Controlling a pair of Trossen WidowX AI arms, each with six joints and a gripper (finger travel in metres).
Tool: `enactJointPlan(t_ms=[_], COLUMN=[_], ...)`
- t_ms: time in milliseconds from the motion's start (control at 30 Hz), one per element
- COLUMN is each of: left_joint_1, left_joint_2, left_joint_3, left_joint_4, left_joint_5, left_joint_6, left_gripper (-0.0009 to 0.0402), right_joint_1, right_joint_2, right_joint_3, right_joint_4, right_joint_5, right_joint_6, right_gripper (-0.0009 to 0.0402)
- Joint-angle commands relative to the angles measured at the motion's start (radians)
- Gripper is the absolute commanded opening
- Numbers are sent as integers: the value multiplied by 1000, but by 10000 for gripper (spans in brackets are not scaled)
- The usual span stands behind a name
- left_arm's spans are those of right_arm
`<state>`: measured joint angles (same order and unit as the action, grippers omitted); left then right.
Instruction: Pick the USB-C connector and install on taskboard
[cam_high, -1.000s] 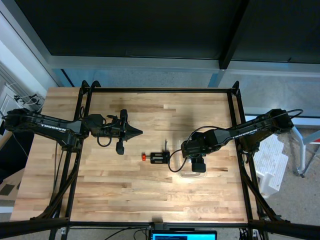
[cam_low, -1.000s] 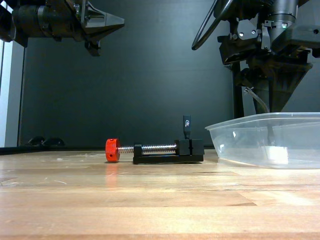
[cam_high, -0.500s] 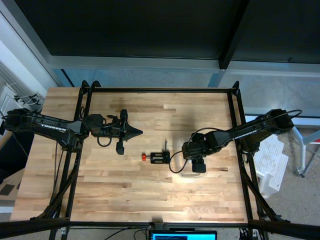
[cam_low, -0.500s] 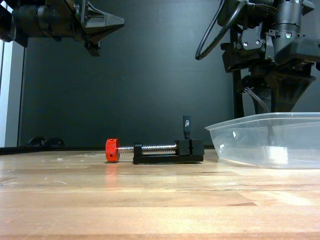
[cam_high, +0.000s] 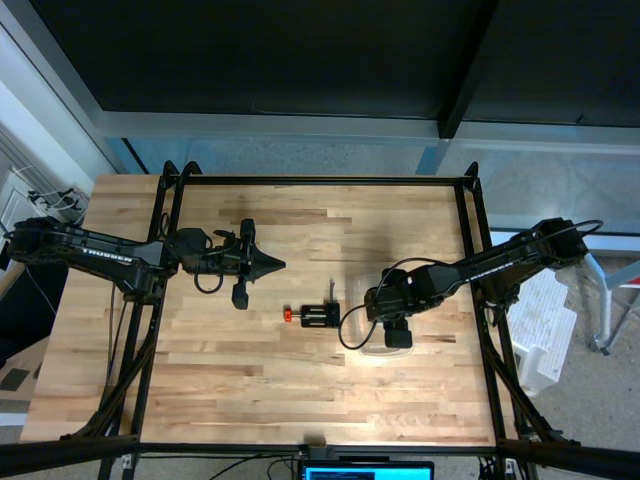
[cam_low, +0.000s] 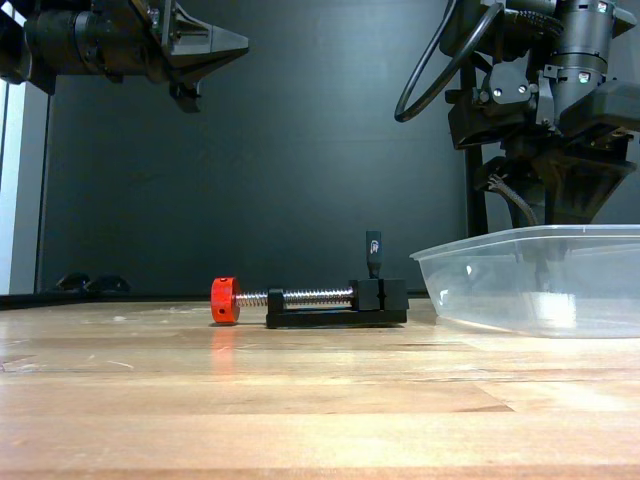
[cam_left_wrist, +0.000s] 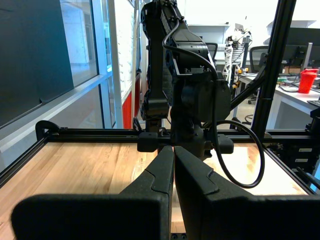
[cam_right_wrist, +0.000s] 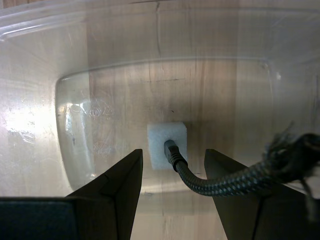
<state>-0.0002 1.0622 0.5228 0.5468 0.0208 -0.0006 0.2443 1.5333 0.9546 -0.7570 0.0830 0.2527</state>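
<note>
The USB-C connector (cam_right_wrist: 171, 148), a small dark plug on a braided cable (cam_right_wrist: 225, 180), stands on a white foam square (cam_right_wrist: 167, 138) inside a clear plastic tray (cam_right_wrist: 75, 105). My right gripper (cam_right_wrist: 172, 152) hangs open right above it, one finger on each side, not touching. In the high view the right gripper (cam_high: 396, 335) is over the tray (cam_high: 372, 351). The taskboard (cam_high: 318, 316), a black block (cam_low: 335, 303) with a red-orange knob (cam_low: 225, 300) and an upright pin (cam_low: 373, 252), lies left of the tray. My left gripper (cam_high: 272, 265) is shut and hovers high at the left.
The tray (cam_low: 500, 285) sits close to the taskboard's right end. A black frame (cam_high: 320, 181) runs around the wooden table. Looking along the left gripper (cam_left_wrist: 173, 156), the right arm (cam_left_wrist: 182, 95) stands straight ahead.
My right gripper has shifted slightly toward the table's near edge over the tray. The left arm and the taskboard have not moved.
</note>
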Motion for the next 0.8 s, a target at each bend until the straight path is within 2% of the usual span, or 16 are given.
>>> enactJointPlan(t_ms=[33,800], left_joint_1=[0,0], left_joint_2=[0,0], left_joint_3=[0,0], left_joint_4=[0,0], left_joint_5=[0,0], left_joint_6=[0,0], left_gripper=[0,0], right_joint_1=[0,0], right_joint_2=[0,0], right_joint_3=[-11,-31], right_joint_4=[13,41], right_joint_5=[0,0], right_joint_6=[1,1], right_gripper=[162,68])
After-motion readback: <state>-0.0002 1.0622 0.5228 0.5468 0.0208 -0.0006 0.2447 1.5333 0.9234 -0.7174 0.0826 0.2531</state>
